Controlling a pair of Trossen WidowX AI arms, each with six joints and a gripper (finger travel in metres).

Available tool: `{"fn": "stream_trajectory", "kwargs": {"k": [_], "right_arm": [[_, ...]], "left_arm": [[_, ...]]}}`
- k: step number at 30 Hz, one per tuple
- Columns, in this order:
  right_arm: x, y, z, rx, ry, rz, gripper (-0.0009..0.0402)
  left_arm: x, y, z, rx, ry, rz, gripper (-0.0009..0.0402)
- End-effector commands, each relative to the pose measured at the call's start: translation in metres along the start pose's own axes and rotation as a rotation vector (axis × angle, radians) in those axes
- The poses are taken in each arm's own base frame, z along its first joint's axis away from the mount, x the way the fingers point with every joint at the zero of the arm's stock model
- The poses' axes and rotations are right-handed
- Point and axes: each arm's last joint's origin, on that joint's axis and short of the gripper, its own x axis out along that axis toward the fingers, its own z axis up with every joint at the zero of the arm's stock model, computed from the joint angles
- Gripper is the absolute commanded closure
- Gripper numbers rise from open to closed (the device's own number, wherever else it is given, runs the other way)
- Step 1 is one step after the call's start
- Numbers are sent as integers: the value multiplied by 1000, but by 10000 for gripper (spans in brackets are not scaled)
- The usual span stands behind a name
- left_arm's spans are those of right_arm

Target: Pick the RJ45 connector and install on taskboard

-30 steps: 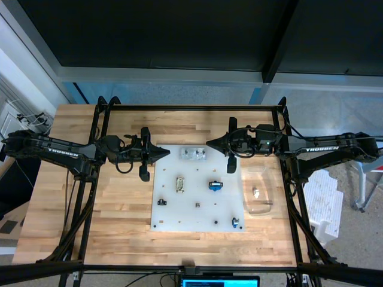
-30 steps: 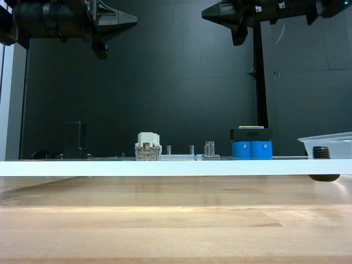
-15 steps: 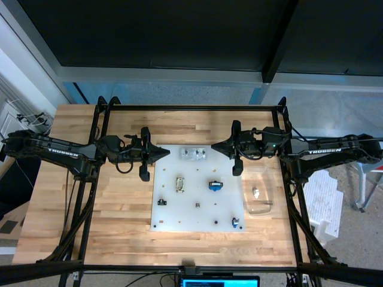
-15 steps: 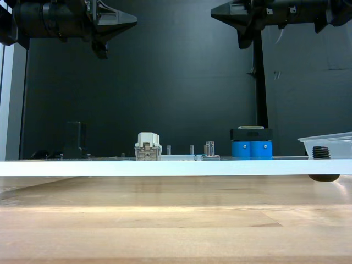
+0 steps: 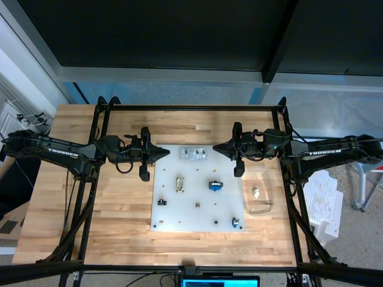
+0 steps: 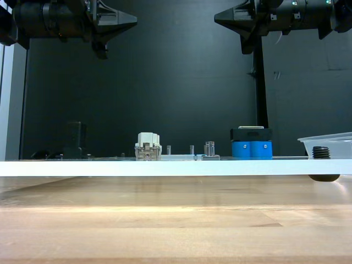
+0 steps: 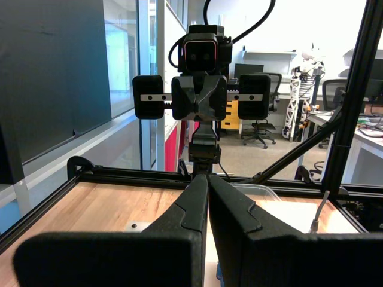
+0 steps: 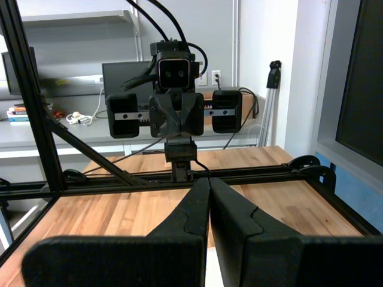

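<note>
The small blue jack (image 5: 236, 223) sits at the near right corner of the white board (image 5: 179, 215); I cannot tell if the connector is in it. The clear tray (image 5: 264, 206) to the right of the board holds only a pale block (image 5: 256, 192), with no darker piece or cable showing on it. My right gripper (image 5: 215, 147) hangs high over the board's far right edge, shut with nothing between its fingers (image 8: 197, 206). Over the board's far left edge hovers my left gripper (image 5: 166, 153), likewise shut and empty (image 7: 207, 178). Both point inward at each other.
On the board stand a beige connector block (image 5: 179, 184), a blue part (image 5: 215, 185), a clear fixture (image 5: 193, 154) at the far edge and small black pieces (image 5: 161, 202). A black frame (image 5: 191, 108) rings the wooden table. A screen (image 5: 220, 281) sits at the near edge.
The right arm has drawn back a little to the right, staying high and shut. The left arm, the board and the tray look the same.
</note>
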Motion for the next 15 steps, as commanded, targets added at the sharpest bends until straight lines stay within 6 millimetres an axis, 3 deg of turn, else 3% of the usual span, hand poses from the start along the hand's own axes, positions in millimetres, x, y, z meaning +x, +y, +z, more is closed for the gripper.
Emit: {"fn": "stream_trajectory", "kwargs": {"k": [1,15], "right_arm": [[0,0,-4,-1,11,-1,393],[0,3,-5,-13,14,6,393]], "left_arm": [[0,0,0,0,-1,0,393],[0,0,0,0,-1,0,393]]}}
